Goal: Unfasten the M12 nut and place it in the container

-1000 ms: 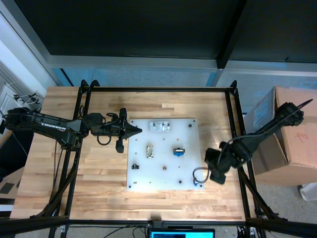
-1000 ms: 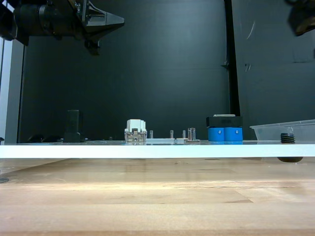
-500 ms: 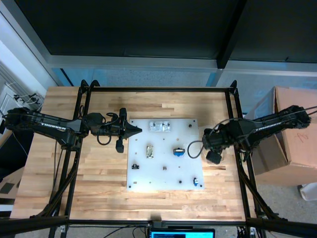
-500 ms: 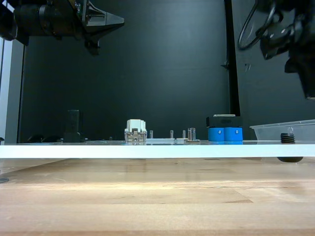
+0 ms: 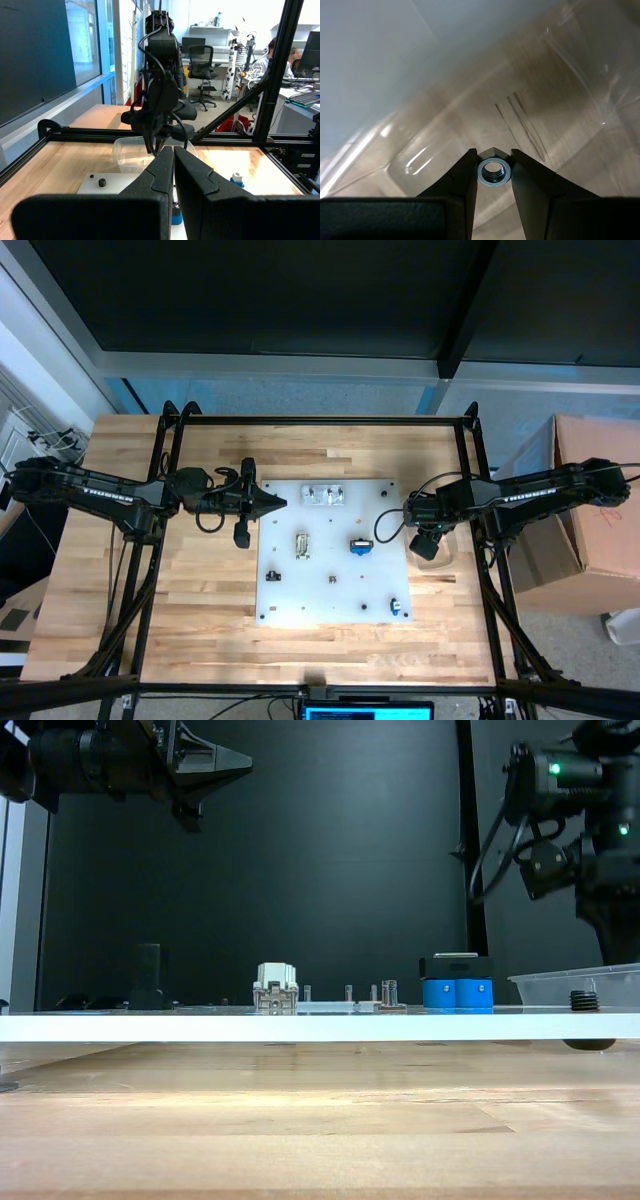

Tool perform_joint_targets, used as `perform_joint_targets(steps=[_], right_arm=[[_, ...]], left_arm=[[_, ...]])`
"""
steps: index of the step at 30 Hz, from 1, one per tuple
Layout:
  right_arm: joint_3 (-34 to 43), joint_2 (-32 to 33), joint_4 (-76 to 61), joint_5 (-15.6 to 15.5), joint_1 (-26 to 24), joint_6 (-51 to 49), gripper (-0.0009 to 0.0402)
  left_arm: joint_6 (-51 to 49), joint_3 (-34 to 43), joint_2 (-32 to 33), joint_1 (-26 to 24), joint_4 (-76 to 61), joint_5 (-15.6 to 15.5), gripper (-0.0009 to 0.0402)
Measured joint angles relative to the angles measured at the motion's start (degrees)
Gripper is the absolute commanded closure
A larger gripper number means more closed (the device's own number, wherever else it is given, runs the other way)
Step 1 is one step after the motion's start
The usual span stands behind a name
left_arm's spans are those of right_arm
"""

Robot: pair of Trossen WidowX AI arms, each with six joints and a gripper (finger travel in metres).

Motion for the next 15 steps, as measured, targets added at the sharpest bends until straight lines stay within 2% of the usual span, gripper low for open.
perform_joint_targets(steps=[6, 15], right_arm=[[-3.61, 0.2, 2.86, 0.02, -0.11, 0.15, 0.0363], [-3.91, 0.2, 3.26, -0.37, -0.13, 0.33, 0.0271]], left_arm=[[0.0, -0.02, 0.0, 0.0, 0.0, 0.02, 0.0393], [0.02, 0.0, 0.0, 0.0, 0.0, 0.02, 0.0393]])
